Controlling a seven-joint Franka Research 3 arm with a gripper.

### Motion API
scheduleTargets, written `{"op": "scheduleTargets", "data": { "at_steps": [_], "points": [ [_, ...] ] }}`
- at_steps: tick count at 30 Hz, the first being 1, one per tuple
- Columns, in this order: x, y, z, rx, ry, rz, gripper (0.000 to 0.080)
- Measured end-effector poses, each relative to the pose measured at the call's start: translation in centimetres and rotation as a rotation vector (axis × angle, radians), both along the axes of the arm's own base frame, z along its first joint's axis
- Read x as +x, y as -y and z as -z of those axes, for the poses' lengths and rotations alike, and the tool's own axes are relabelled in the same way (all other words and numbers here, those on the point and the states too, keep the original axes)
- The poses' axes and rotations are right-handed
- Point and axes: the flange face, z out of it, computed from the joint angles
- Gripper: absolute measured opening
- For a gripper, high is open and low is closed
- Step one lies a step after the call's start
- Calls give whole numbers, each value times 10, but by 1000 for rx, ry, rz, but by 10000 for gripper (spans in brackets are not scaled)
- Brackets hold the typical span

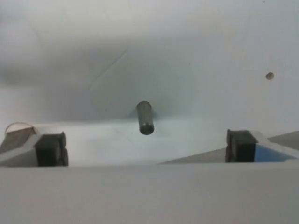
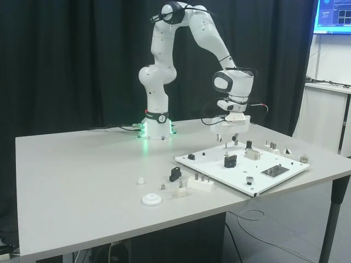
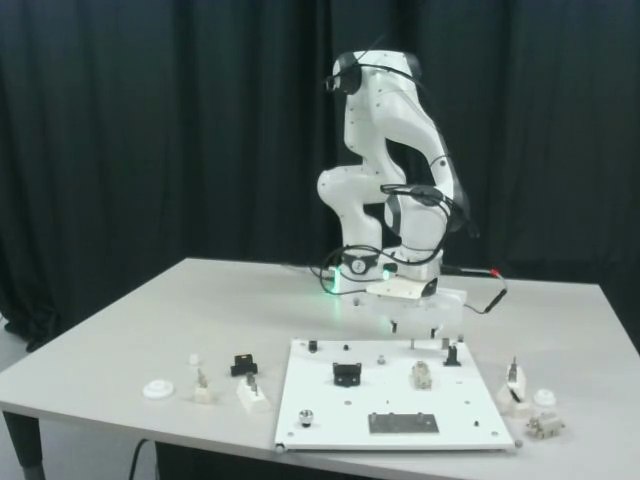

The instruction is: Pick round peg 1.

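The gripper (image 1: 145, 148) hung over the far edge of the white board (image 2: 241, 174), fingers (image 1: 50, 149) spread wide and holding nothing — round peg 1 (image 1: 145, 117) stood upright on the board between them. No readable writing showed anywhere.

Peg (image 1: 145, 117) stands on board (image 2: 285, 174), under gripper (image 1: 145, 148).

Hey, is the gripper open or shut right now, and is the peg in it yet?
Open. In the wrist view the gripper has its fingertips wide apart, and the round peg stands upright on the white board between them, untouched.
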Motion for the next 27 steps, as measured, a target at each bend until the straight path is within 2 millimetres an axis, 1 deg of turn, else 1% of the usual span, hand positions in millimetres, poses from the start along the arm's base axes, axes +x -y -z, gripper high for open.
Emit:
{"op": "scheduleTargets", "data": {
  "at_steps": [1, 2, 9, 10, 12, 27],
  "points": [
    [0, 0, -1, 1, 1, 0, 628],
    [0, 0, -2, 2, 3, 0, 757],
    [1, -1, -7, 5, 6, 0, 757],
    [1, -1, -7, 5, 6, 0, 789],
    [1, -1, -9, 5, 6, 0, 798],
    [2, -1, -13, 9, 11, 1, 800]
  ]
}}
